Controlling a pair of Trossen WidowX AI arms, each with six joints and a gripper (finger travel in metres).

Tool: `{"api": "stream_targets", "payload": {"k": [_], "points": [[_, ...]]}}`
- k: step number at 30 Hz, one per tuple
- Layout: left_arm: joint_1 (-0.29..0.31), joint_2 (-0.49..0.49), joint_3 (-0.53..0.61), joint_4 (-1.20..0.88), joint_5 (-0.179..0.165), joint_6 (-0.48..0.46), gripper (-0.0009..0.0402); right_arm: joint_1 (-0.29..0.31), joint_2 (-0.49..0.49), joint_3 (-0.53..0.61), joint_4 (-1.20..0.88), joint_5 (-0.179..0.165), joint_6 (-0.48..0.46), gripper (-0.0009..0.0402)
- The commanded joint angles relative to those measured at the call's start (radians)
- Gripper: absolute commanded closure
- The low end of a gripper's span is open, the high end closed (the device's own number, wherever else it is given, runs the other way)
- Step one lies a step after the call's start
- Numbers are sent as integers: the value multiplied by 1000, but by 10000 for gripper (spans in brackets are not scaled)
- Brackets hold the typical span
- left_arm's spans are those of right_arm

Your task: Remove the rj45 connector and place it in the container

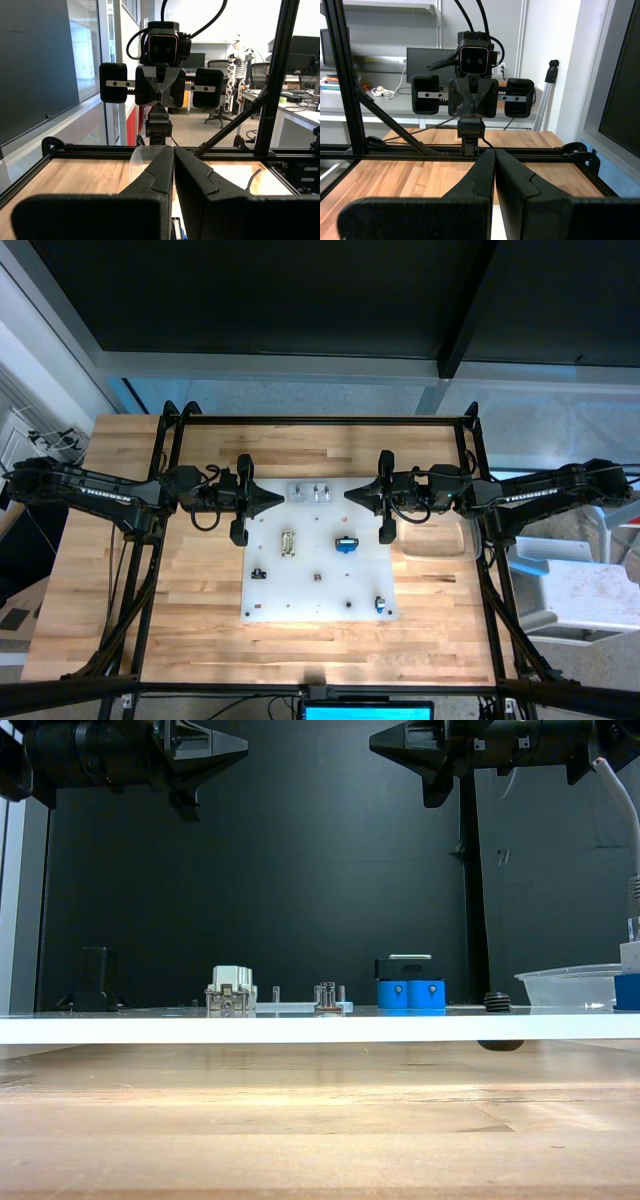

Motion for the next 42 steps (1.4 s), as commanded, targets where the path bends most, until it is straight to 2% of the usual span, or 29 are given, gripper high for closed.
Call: {"api": "stream_targets", "payload": {"k": [1,13,19,20,23,26,31,36,42], "points": [[1,0,0,0,0,0,393,0,0,0,11,-18,3,393],[1,0,0,0,0,0,393,2,-5,4,-15,-18,23,393],[0,0,0,1,0,0,393,21,-21,105,-362,-17,29,393],[1,0,0,0,0,0,393,29,-21,123,-410,-13,32,393],[1,0,0,0,0,0,393,63,-16,172,-546,36,50,393],[0,0,0,0,0,0,393,90,-16,214,-667,63,80,393],[1,0,0,0,0,0,393,126,-16,249,-792,64,145,393],[1,0,0,0,0,0,393,154,-16,281,-949,117,204,393],[1,0,0,0,0,0,393,196,-16,317,-1080,117,270,393]]}}
